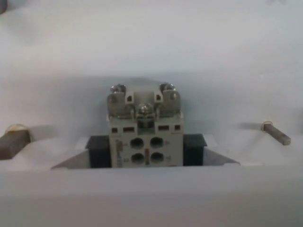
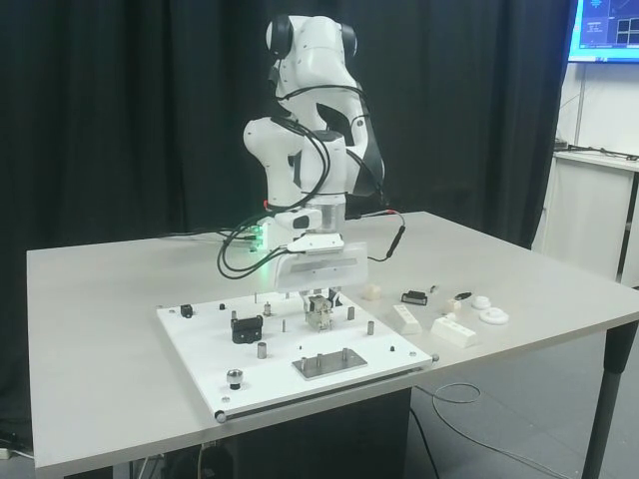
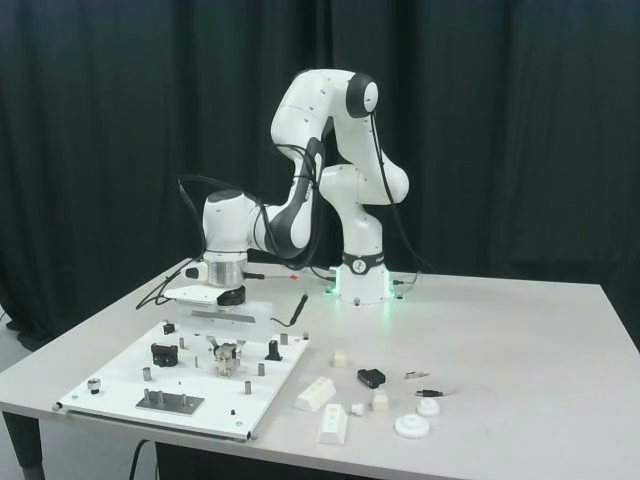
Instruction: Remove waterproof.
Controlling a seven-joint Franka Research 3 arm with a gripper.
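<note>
Waterproof connector (image 1: 145,128) stands upright on the white board (image 2: 200,349) between two black pads, directly under the gripper (image 3: 226,352), whose fingers sit close against its sides, apparently gripping it.

The white robot arm (image 3: 320,150) has smooth, glossy plastic shells that catch the room light. Below it, the grey desk (image 2: 110,299) is matt and even — no shine at all. The flat white board (image 2: 200,349) on it looks like smooth plastic or laminate, with a dull grey metal plate (image 2: 329,364) lying on it. The small pale plastic block with metal screw clamps on top (image 1: 145,130) gleams at its screws. Behind everything hangs a black cloth curtain (image 3: 120,120) — soft, folded, matt.
</note>
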